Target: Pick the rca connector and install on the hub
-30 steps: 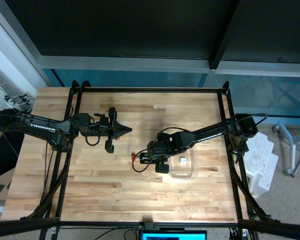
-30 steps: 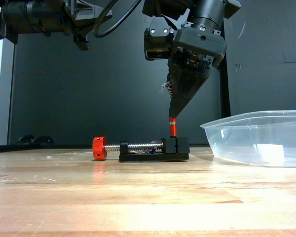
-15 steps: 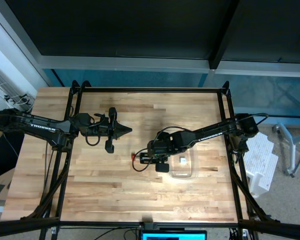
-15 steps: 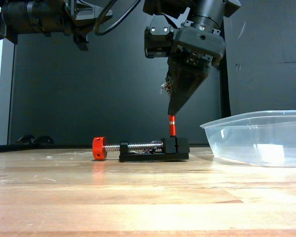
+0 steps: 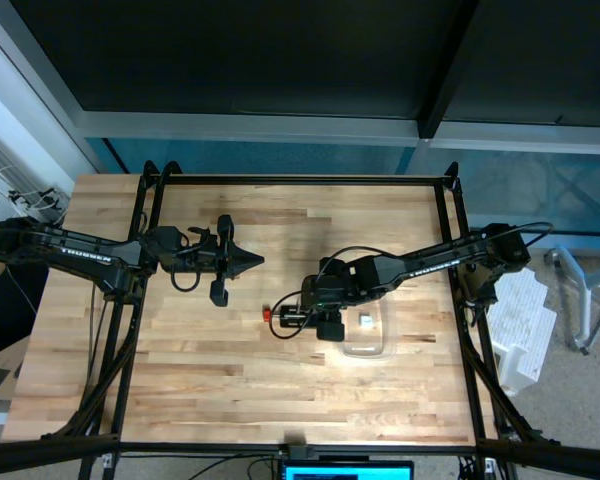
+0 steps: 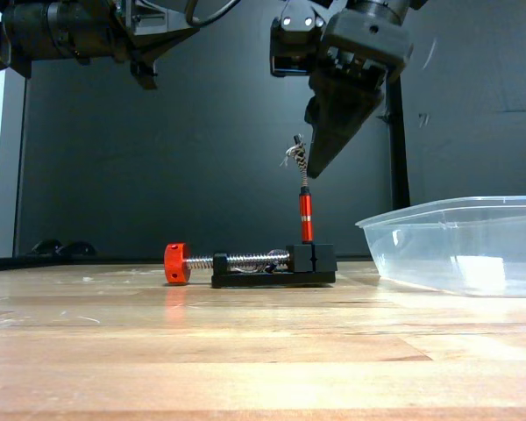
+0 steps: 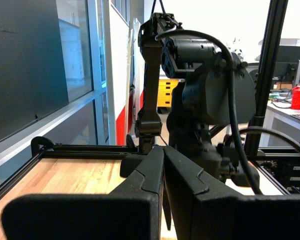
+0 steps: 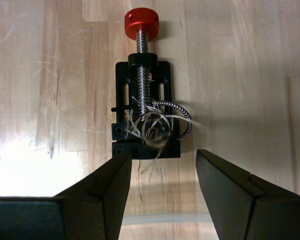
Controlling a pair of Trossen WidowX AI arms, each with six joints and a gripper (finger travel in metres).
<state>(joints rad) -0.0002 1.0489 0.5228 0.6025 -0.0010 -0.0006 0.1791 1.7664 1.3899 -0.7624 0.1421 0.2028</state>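
We logged the right pincer point(image 6: 316, 162) hanging just above the hub point(image 6: 316, 263), fingers spread and gripping nothing. The connector point(image 6: 305, 224) stood upright on the hub's end nearest the tray point(image 6: 447, 206), its red barrel unsupported and a frayed braided lead point(image 6: 298, 162) curling off its top. Since it stood alone, we judged it seated, and the wide jaws suited a clean lift clear of the lead. The hub lay flat on the bench point(image 6: 245, 351), its red knob point(image 6: 176, 263) pointing away from the tray. The left pincer point(image 5: 252, 261) sat parked well apart over the bench's far left, fingers pressed together and holding nothing, out of the working arm's way.
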